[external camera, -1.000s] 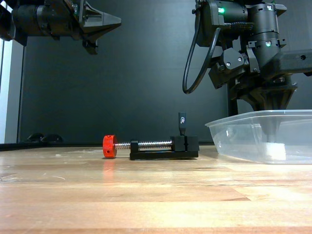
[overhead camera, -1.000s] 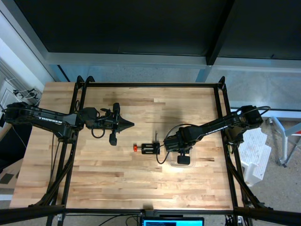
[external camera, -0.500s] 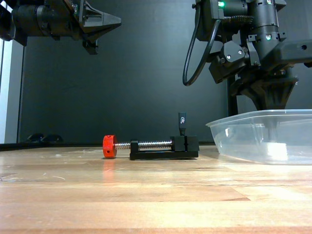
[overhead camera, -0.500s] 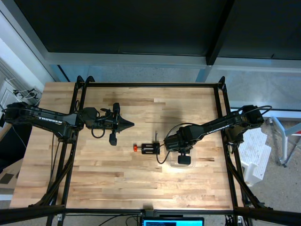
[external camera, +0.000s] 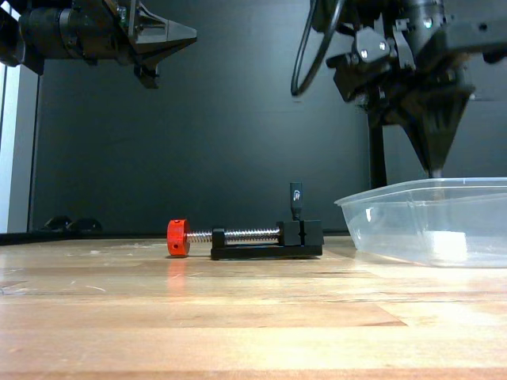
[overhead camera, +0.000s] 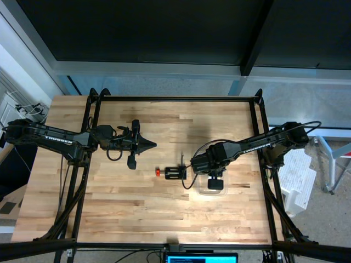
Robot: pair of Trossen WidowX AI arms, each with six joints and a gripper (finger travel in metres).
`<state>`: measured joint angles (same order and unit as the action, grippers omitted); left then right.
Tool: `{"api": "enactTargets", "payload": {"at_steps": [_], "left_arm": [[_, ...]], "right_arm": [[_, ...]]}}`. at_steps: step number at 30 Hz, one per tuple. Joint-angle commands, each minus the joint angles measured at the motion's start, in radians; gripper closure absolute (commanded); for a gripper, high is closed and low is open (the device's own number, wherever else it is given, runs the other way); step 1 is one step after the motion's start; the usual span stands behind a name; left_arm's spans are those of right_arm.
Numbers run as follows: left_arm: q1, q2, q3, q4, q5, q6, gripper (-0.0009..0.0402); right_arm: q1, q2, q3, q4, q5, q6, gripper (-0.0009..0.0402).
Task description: Pick the USB-C connector and install on taskboard
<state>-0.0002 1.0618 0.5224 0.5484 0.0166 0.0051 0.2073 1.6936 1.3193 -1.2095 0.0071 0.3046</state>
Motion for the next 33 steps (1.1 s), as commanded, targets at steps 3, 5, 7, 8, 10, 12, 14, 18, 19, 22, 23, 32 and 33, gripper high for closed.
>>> {"api": "enactTargets", "payload": {"at_steps": [3,5,7,8,10,12,14,18,19,22,23,32,33], "left_arm": [[0.000,0.000,0.000,0.000,0.000,0.000,0.0393],[0.000,0.000,0.000,0.000,0.000,0.000,0.0393],[0.000,0.000,0.000,0.000,0.000,0.000,0.0393],[0.000,0.000,0.000,0.000,0.000,0.000,0.0393],[0.000,0.000,0.000,0.000,0.000,0.000,0.0393],[0.000,0.000,0.000,0.000,0.000,0.000,0.0393],[0.000,0.000,0.000,0.000,0.000,0.000,0.0393],[0.000,0.000,0.000,0.000,0.000,0.000,0.0393],[0.000,0.000,0.000,0.000,0.000,0.000,0.0393],[0.000,0.000,0.000,0.000,0.001,0.000,0.0393],[0.000,0.000,0.000,0.000,0.000,0.000,0.0393],[0.000,0.000,0.000,0.000,0.000,0.000,0.0393],[0.000,0.000,0.000,0.000,0.000,0.000,0.0393]], "right_arm": [[-0.003,0.000,0.068,-0.077,0.001,-0.008,0.0393],[-0.006,0.000,0.091,-0.107,0.001,-0.010,0.0393],[-0.007,0.000,0.111,-0.124,0.001,-0.010,0.0393],[-0.008,0.000,0.118,-0.129,0.001,-0.011,0.0393],[-0.008,0.000,0.128,-0.140,0.001,-0.018,0.0393],[-0.009,0.000,0.130,-0.140,0.001,-0.018,0.0393],[-0.009,0.000,0.132,-0.140,0.001,-0.015,0.0393],[-0.010,0.002,0.138,-0.137,0.005,-0.014,0.0393],[-0.011,0.004,0.143,-0.137,0.011,-0.014,0.0393],[-0.018,0.019,0.163,-0.140,0.018,-0.005,0.0393],[-0.019,0.021,0.171,-0.143,0.018,-0.005,0.0393],[-0.038,0.105,0.268,-0.151,0.018,-0.026,0.0393],[-0.040,0.116,0.281,-0.151,0.018,-0.027,0.0393]]}}
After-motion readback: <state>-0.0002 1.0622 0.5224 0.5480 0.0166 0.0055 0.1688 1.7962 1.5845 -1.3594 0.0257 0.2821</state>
